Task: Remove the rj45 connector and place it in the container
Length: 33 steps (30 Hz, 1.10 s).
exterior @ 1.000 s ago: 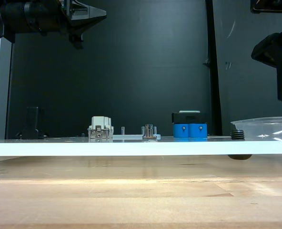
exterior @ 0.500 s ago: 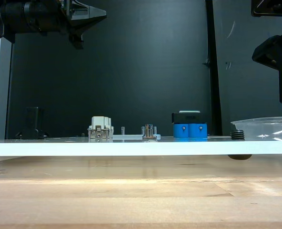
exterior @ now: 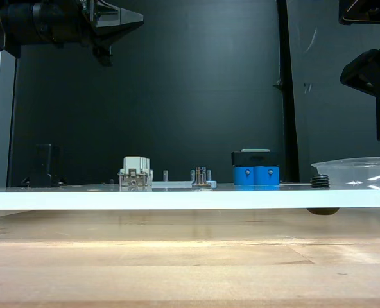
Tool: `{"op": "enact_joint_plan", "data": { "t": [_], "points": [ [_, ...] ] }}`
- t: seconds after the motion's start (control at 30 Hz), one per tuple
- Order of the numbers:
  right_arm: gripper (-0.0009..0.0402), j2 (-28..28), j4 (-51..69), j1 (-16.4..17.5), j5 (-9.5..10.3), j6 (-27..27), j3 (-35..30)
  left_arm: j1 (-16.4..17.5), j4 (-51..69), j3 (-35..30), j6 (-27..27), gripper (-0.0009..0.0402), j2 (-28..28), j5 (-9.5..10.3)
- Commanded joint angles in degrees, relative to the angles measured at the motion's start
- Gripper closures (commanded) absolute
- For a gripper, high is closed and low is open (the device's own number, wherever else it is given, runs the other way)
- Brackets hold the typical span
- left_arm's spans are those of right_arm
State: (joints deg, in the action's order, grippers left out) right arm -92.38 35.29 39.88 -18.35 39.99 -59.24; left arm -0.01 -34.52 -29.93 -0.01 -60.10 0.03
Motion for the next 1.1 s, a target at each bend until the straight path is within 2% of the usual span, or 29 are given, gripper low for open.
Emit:
{"op": "enact_joint_plan", "data": {
  "t": [0.03, 0.2, 0.7, 1.1],
  "points": [
    [0.0211, -0.33, -0.11, 0.00, -0.13, 0.07, -0.02, 0.00, -0.02, -0.02, 0.00, 0.0393, -0.02, 0.00],
    [0.0247, -1.01, -0.83, 0.00, 0.00, 0.02, -0.02, 0.00, -0.02, -0.02, 0.00, 0.0393, -0.02, 0.00],
    [0.0393, -0.98, -1.09, 0.02, -0.02, 0.00, -0.04, 0.02, -0.02, -0.02, 0.00, 0.0393, -0.02, 0.00],
    [0.0393, -0.94, -1.27, 0.02, 0.22, -0.09, -0.04, 0.00, -0.02, -0.02, 0.00, 0.0393, -0.02, 0.00]
  ]
}}
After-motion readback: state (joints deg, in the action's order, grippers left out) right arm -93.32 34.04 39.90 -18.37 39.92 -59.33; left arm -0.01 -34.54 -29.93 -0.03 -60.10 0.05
